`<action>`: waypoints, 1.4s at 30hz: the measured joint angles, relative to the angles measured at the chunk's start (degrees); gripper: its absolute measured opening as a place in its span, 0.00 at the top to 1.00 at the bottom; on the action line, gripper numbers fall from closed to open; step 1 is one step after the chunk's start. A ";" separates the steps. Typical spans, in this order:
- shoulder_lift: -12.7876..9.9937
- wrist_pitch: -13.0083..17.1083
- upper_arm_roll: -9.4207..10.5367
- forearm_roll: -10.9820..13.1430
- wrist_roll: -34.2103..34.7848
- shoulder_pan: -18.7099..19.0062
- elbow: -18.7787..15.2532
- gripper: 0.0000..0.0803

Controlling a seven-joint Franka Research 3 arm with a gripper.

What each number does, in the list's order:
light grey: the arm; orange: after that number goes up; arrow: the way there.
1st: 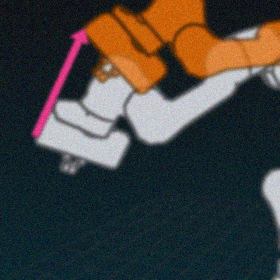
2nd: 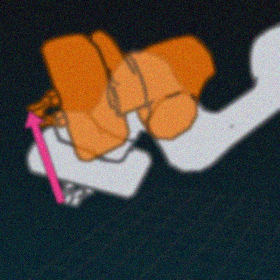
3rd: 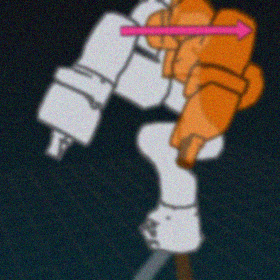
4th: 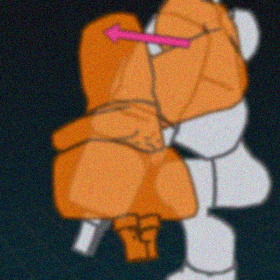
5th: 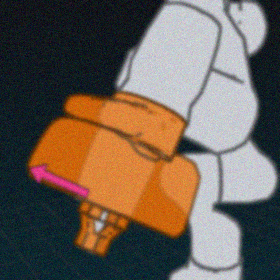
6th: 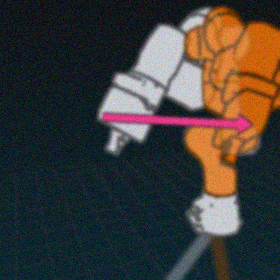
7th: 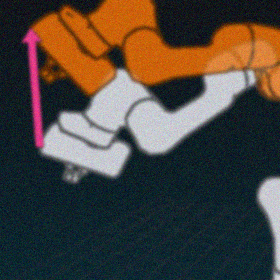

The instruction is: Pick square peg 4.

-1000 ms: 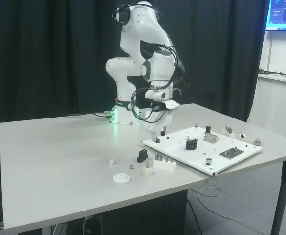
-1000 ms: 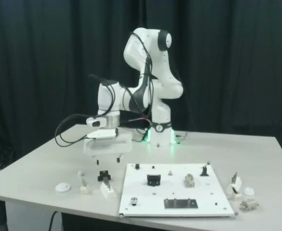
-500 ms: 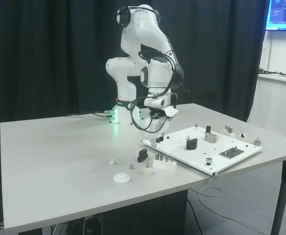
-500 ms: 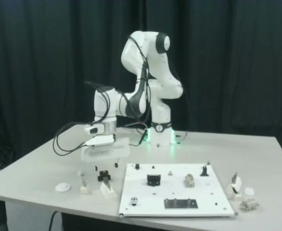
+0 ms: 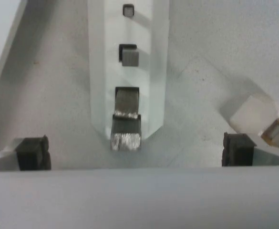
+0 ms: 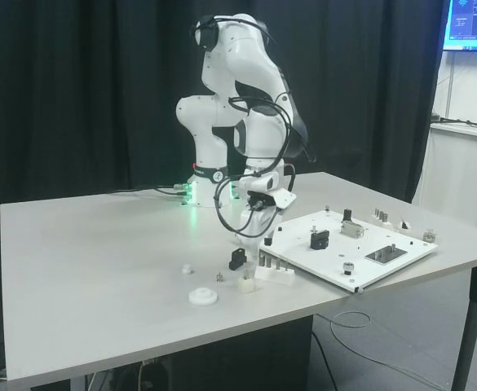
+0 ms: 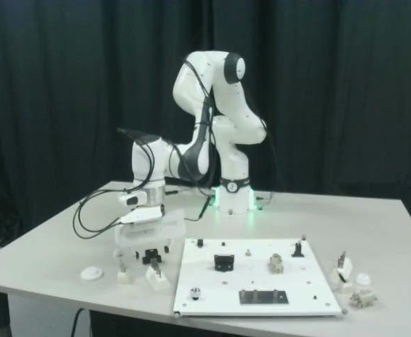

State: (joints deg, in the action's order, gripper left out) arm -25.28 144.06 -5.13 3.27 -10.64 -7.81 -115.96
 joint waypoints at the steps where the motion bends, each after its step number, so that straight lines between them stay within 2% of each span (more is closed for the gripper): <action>1: -0.31 0.00 0.00 0.20 -0.19 0.00 0.24 0.00; 12: -2.86 0.00 0.00 1.26 -1.38 0.00 1.77 0.00; 25: -4.17 0.00 -0.03 1.32 -1.38 -0.10 2.20 0.00; 26: -4.22 0.00 -0.05 1.32 -1.39 -0.11 2.21 0.15; 31: -4.34 0.00 -0.17 1.32 -1.38 -0.11 2.22 0.15; 32: -4.34 0.00 -0.19 1.32 -1.38 -0.11 2.23 0.38; 41: -4.34 -0.18 -0.19 1.33 -1.38 -0.07 2.38 0.38; 42: -4.34 -0.25 -0.19 1.34 -1.38 -0.05 2.43 0.81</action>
State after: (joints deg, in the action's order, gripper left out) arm -29.63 143.80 -5.32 4.61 -12.02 -7.86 -113.53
